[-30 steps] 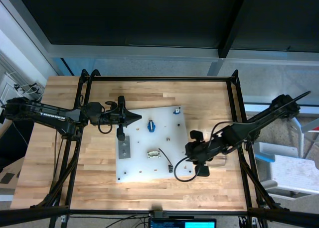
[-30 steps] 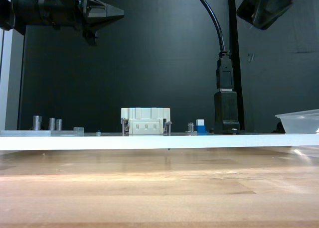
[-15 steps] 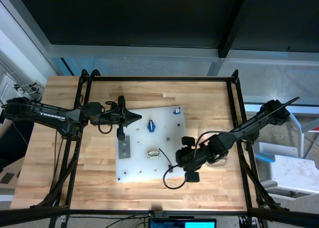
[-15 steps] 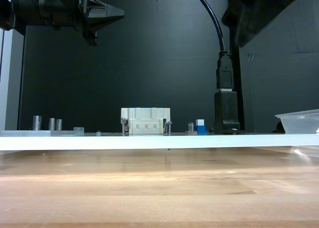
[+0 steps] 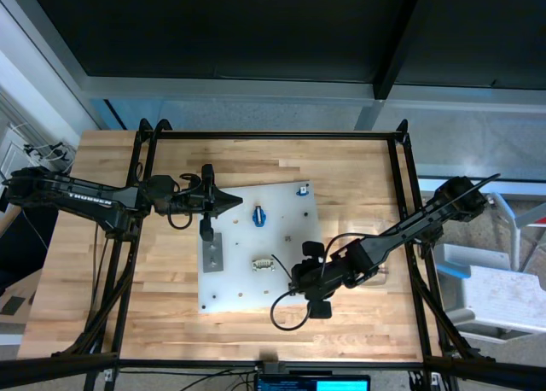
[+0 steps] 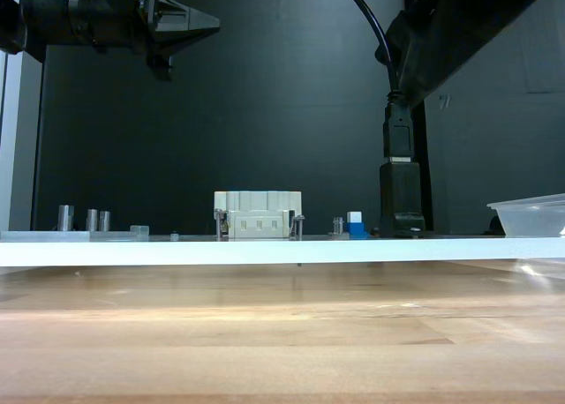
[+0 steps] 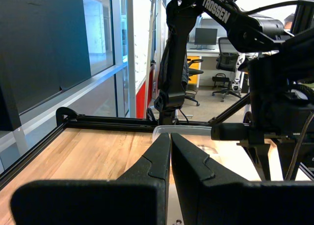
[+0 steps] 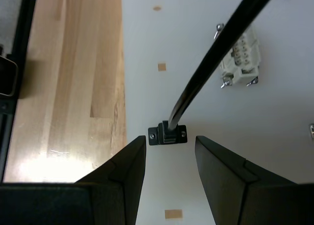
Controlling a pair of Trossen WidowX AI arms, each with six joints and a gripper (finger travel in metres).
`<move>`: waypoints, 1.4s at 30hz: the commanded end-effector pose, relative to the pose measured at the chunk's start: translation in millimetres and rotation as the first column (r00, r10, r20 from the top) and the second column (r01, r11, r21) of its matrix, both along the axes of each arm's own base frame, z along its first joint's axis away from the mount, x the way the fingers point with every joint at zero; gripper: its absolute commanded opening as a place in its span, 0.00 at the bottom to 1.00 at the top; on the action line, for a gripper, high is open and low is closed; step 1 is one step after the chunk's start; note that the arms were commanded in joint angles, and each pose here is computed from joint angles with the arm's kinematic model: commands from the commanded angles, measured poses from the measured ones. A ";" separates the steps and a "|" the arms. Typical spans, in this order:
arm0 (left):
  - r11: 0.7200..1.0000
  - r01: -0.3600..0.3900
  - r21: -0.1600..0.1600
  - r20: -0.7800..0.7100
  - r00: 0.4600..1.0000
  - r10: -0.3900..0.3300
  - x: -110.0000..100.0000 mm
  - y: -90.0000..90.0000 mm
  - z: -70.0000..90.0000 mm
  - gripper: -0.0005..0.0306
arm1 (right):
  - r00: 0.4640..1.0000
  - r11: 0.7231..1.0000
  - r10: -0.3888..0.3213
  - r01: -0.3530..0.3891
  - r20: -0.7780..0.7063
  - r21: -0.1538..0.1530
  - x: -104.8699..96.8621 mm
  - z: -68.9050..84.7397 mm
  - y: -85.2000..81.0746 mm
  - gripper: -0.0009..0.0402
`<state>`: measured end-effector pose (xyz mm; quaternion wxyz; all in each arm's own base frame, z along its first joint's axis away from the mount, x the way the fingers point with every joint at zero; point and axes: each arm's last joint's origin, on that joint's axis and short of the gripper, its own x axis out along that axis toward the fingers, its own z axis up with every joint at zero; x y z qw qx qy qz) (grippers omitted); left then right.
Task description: Remove the USB connector from the USB hub and place in the container
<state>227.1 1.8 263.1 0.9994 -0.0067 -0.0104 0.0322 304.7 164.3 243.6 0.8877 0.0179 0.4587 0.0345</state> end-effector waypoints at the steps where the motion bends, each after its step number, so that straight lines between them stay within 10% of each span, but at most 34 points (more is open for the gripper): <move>1: 1.000 0.000 0.000 0.000 1.000 0.000 0.0 0.1 0.0 0.02 | 1.000 1.000 -0.001 0.001 0.005 0.003 3.7 -4.3 1.4 0.36; 17: 1.000 0.000 0.000 0.000 1.000 0.000 0.0 0.0 0.0 0.02 | 1.000 0.999 -0.030 0.030 0.007 -0.022 11.8 -15.2 -0.6 0.35; 34: 1.000 0.000 0.000 0.000 1.000 0.000 0.0 0.0 0.0 0.02 | 1.000 0.999 -0.022 0.022 0.006 -0.030 10.8 -19.9 -1.8 0.01; 42: 1.000 0.000 0.000 0.000 1.000 0.000 0.0 0.0 0.0 0.02 | 1.000 0.999 -0.018 0.018 0.013 -0.028 11.4 -19.5 -1.5 0.02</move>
